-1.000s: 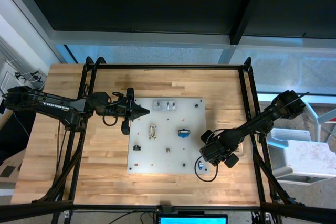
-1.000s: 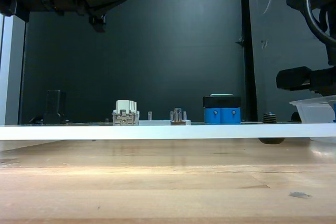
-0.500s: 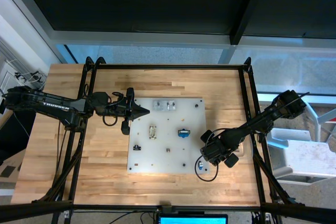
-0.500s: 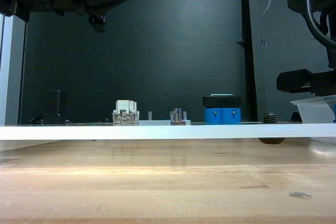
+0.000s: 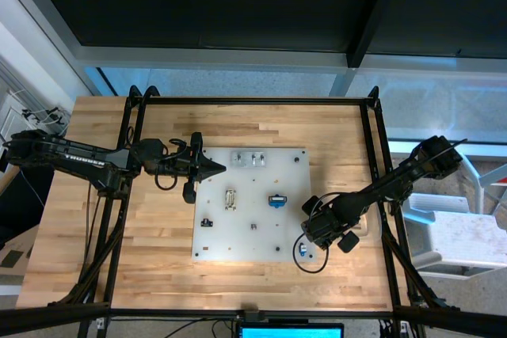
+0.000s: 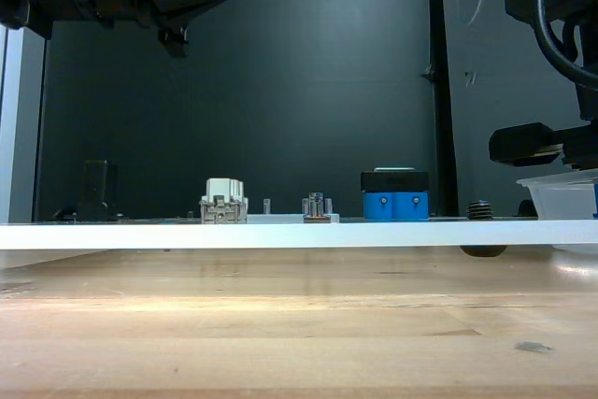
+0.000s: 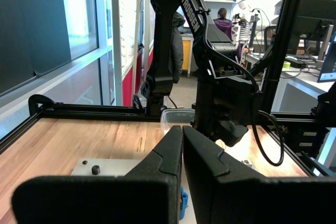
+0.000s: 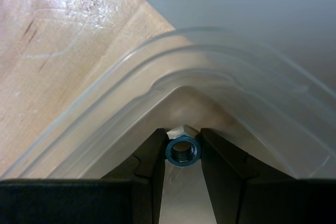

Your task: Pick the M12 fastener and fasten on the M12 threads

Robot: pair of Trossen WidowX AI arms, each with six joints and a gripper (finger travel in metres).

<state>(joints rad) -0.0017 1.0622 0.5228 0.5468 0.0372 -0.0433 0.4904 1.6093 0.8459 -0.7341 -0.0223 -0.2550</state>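
Observation:
The M12 nut (image 8: 182, 151), small and roundish with a threaded hole, sits in a corner of the clear tray (image 8: 220, 98). My right gripper (image 8: 182, 141) is shut on it, one finger touching each side. In the high view the right gripper (image 5: 315, 237) hangs over the tray (image 5: 310, 257) at the white board's near right edge. The black ribbed stud (image 6: 480, 209) stands bare, its ribs showing. My left gripper (image 7: 182, 142) is shut on nothing, raised over the board's far left edge (image 5: 214, 166).
On the white board (image 5: 238, 235) stand a blue fitting (image 6: 395, 203), a beige connector (image 6: 223, 203) and a small silver post (image 6: 316, 206). A black post (image 5: 296, 158) marks the far right corner. Black frame rails run round the wooden table.
The right arm has shifted very slightly to the left over the tray. The left arm has not moved.

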